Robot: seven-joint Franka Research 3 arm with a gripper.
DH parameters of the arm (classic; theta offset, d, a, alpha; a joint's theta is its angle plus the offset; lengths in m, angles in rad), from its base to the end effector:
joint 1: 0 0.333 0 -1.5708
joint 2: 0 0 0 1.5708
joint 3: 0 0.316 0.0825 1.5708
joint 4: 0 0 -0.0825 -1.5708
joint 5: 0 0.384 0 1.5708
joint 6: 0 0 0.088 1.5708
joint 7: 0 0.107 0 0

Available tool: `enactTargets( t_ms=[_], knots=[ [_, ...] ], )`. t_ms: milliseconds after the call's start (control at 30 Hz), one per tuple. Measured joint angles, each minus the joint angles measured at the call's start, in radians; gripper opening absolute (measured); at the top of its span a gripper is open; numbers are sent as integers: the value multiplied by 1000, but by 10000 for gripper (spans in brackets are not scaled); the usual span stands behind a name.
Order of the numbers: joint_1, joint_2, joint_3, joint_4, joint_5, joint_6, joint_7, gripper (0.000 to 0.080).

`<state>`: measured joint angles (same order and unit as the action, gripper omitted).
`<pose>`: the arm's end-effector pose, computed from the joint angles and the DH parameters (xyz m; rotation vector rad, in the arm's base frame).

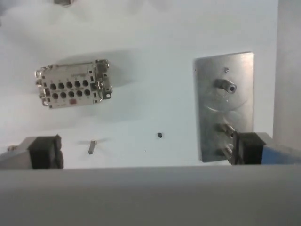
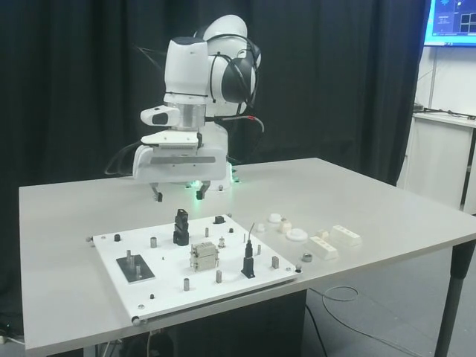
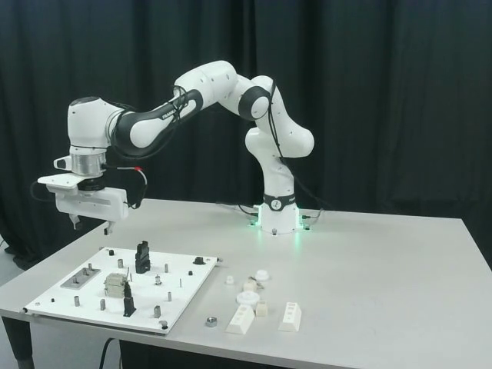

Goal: Pick bolt 4.

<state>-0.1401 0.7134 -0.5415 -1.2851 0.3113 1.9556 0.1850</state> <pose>0.6398 -0.3653 0.3718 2.8010 -1.2789 0.0610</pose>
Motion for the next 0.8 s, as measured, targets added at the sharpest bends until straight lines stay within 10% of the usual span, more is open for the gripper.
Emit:
enactTargets(
  t_ms=[800],
  knots=[
    [9,14,6,4,-7,2,-45,800]
  ],
)
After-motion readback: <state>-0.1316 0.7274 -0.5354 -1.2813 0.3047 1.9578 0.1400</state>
